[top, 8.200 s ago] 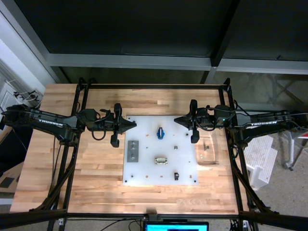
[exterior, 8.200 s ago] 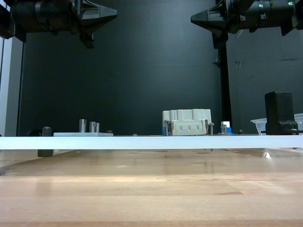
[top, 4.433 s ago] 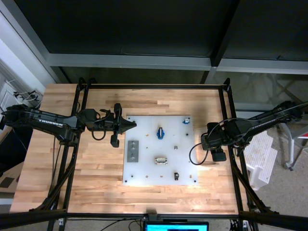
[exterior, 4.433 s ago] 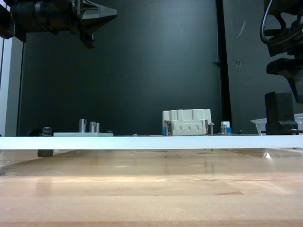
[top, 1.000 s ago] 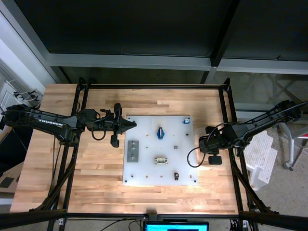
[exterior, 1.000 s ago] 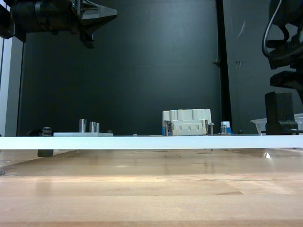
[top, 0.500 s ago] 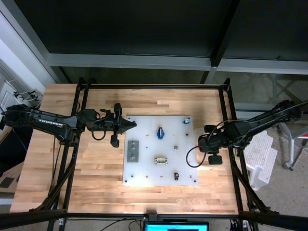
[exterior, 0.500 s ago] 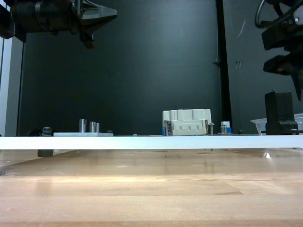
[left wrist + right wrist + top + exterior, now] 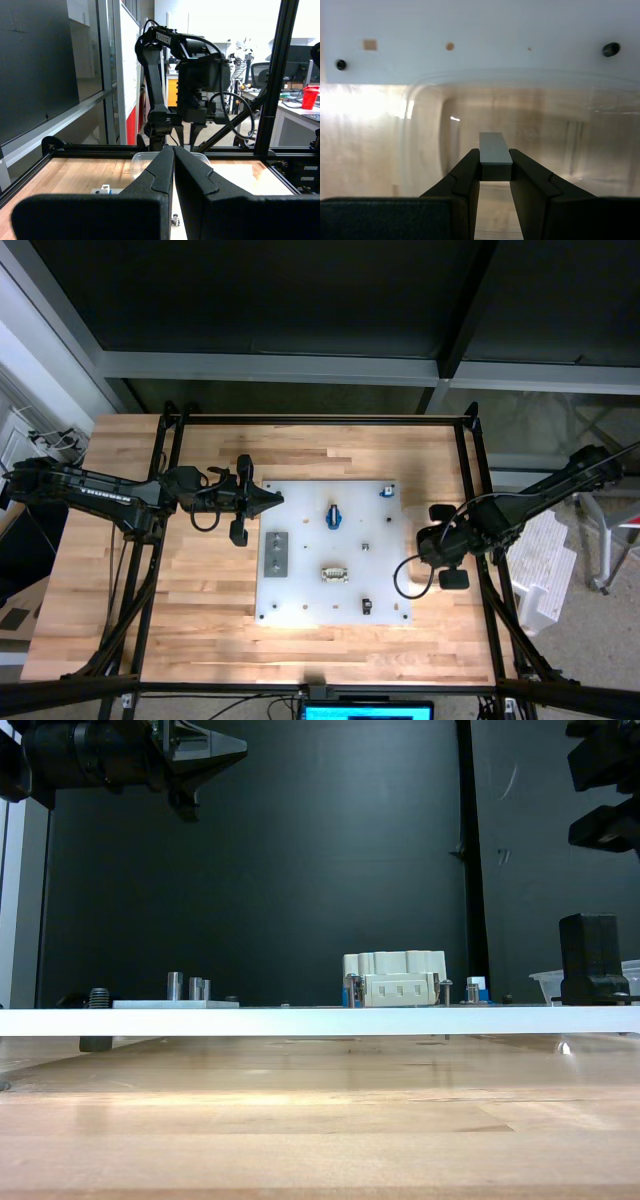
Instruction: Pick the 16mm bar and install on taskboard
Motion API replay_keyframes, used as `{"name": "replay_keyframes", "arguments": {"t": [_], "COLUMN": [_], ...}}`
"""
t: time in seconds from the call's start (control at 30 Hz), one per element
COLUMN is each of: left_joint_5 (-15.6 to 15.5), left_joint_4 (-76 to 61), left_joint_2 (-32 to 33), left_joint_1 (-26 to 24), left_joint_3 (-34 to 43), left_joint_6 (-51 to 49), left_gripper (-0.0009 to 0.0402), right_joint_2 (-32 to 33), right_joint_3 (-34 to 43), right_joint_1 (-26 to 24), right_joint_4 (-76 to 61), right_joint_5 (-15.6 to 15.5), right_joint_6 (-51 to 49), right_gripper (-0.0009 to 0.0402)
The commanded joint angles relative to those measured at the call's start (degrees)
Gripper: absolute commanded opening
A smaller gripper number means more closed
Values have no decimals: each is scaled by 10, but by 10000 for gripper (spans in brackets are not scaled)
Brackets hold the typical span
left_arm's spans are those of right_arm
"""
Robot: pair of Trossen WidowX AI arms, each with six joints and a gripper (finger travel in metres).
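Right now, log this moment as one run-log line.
left gripper: shut, raised over taskboard far-left corner | right gripper: shut on 16mm bar, above clear tray | bar: held, clear of seat

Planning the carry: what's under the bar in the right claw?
The 16mm bar, held in the right claw, hangs over the clear tray beside the white taskboard. The spot directly beneath is hidden by the bar. The left claw, shut, hovers above the board's left edge.
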Motion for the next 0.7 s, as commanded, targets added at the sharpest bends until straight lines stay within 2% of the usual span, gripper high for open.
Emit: {"name": "replay_keyframes", "arguments": {"t": [0.03, 0.37, 0.7], "left_joint_5": [0, 0, 0], "left_joint_4": [0, 0, 0], "left_joint_2": [0, 0, 0], "left_joint_1": [0, 0, 0], "left_joint_3": [0, 0, 0], "left_joint_6": [0, 0, 0], "left_gripper": [0, 0, 0], "right_joint_2": [19, 94, 160], "right_joint_3": [21, 94, 148], "right_joint_1": [20, 76, 113], "right_joint_4": [-3, -28, -31], "right_joint_5": [0, 1, 1], "right_joint_6": [34, 95, 111], "right_gripper": [0, 0, 0]}}
